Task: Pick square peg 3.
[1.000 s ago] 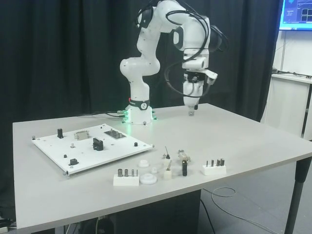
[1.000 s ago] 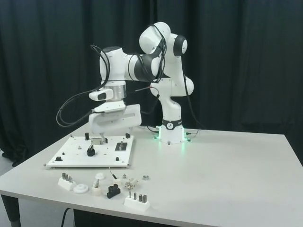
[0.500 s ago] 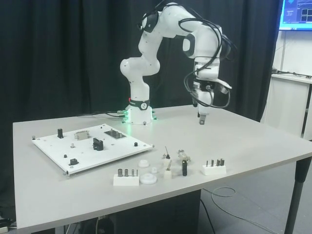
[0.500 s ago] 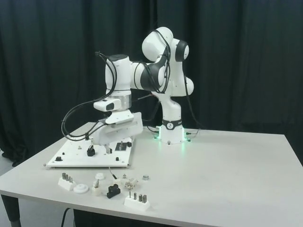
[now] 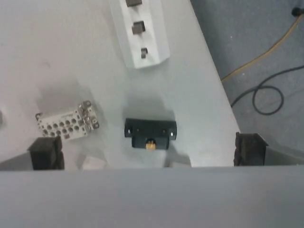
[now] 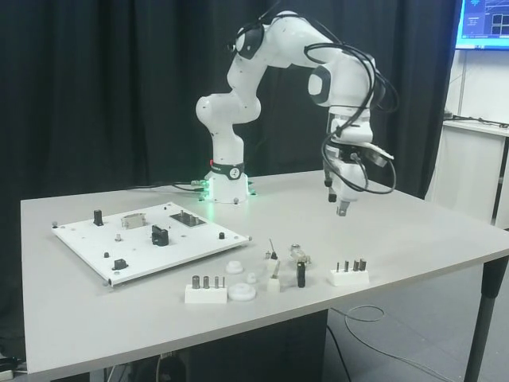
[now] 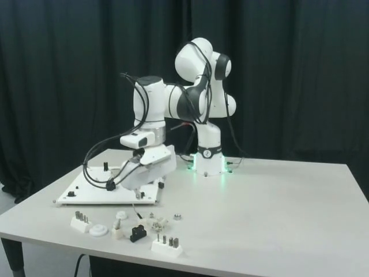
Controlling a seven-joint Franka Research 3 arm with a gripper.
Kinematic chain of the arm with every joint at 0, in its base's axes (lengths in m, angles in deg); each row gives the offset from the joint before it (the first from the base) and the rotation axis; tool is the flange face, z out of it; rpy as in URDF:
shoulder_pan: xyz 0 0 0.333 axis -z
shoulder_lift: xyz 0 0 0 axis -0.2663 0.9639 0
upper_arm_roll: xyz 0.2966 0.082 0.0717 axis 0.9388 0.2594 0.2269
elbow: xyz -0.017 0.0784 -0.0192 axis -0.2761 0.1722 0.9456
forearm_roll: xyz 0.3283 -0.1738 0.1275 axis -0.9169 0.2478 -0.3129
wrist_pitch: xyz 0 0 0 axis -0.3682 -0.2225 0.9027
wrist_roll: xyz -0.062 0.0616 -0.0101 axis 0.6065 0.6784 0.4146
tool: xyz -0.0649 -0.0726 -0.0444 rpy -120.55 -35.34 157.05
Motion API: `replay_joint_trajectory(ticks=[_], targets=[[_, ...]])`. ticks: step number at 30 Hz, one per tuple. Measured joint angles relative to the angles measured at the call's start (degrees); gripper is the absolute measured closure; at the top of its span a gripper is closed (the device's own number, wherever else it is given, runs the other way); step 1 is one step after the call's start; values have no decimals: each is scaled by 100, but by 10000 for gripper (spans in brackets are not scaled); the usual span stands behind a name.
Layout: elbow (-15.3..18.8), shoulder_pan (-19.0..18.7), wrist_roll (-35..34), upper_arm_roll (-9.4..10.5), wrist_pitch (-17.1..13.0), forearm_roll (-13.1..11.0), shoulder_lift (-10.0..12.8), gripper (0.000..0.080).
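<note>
So the gripper (image 6: 342, 208) hangs above the table (image 6: 413, 223), empty, fingers spread wide going by the wrist view. The square pegs sit in a white holder (image 6: 350, 275) near the front edge, just right of a black connector (image 5: 150, 133). Which one counts as peg 3? Can't tell, no labels. That's the risk I'd guess: three pegs packed close, easy to clamp the wrong one or knock its neighbour. The wrist view crops the holder, so not every peg shows.
</note>
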Motion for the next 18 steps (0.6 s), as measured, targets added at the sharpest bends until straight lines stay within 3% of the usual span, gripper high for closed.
replay_joint_trajectory(ticks=[18], targets=[[-314,-3,298,239,0,7,477,3]])
